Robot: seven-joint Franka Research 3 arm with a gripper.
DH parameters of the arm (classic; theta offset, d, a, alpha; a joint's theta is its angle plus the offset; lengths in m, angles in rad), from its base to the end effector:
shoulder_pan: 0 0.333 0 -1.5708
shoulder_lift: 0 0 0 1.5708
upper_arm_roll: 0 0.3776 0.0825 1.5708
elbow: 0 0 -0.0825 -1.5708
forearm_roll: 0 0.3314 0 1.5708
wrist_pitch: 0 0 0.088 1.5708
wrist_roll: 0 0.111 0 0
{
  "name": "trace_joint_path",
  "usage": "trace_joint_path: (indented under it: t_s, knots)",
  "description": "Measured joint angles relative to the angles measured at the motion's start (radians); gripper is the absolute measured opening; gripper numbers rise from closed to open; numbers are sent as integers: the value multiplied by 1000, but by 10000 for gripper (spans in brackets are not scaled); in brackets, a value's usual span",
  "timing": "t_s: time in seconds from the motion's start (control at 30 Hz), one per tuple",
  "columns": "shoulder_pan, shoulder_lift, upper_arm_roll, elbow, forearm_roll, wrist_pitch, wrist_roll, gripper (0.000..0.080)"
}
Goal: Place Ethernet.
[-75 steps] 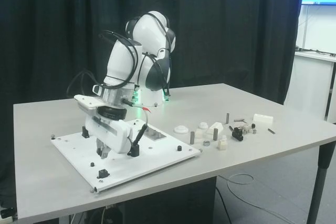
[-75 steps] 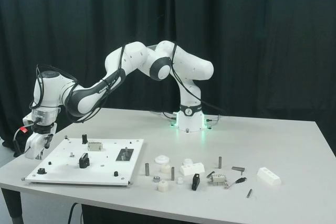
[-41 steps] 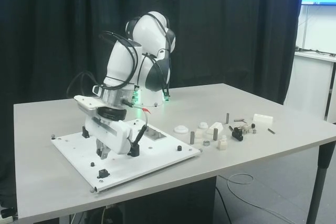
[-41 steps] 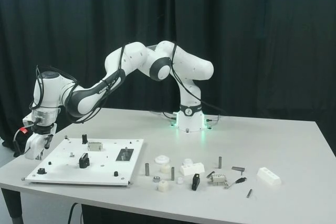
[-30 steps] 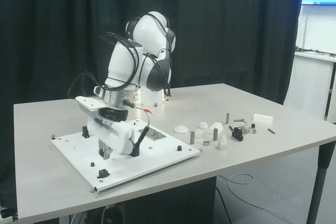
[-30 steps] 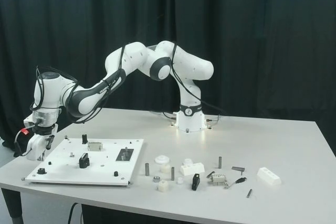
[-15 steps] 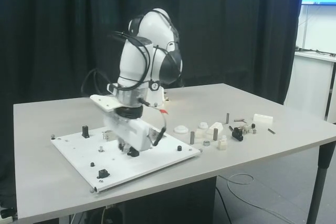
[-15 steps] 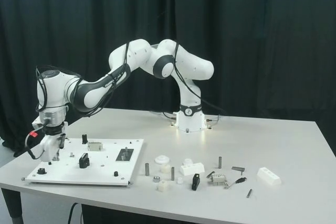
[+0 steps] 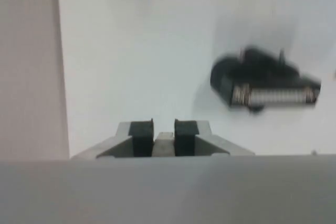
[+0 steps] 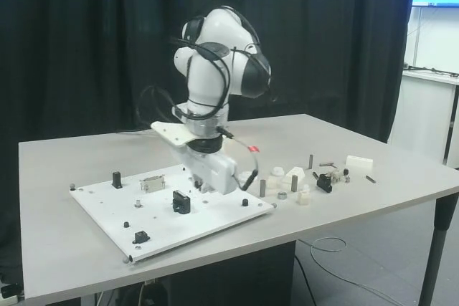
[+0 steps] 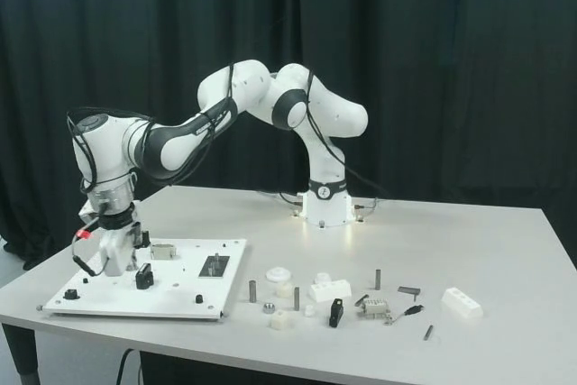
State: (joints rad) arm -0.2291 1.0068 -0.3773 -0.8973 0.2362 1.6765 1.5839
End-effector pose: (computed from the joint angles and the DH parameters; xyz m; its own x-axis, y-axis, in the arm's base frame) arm 0.7029 -0.3036 0.3275 -0.4950 -0.8640 0.0926 -0.8457 0.5035 0.1771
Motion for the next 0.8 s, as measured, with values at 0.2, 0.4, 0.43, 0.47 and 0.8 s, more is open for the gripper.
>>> trace_joint_path:
  t_s: [0.2, 0.4, 0.43, 0.47, 0.8]
  knots:
    - [36, -9, 0, 0, 18, -71, 36, 78]
    - [81, -17, 0, -2, 40, -133, 84, 78]
    - [89, -19, 0, -2, 42, -142, 94, 78]
    - [96, -21, 0, -3, 44, -151, 104, 78]
    - [187, -35, 1, -16, 58, -212, 203, 78]
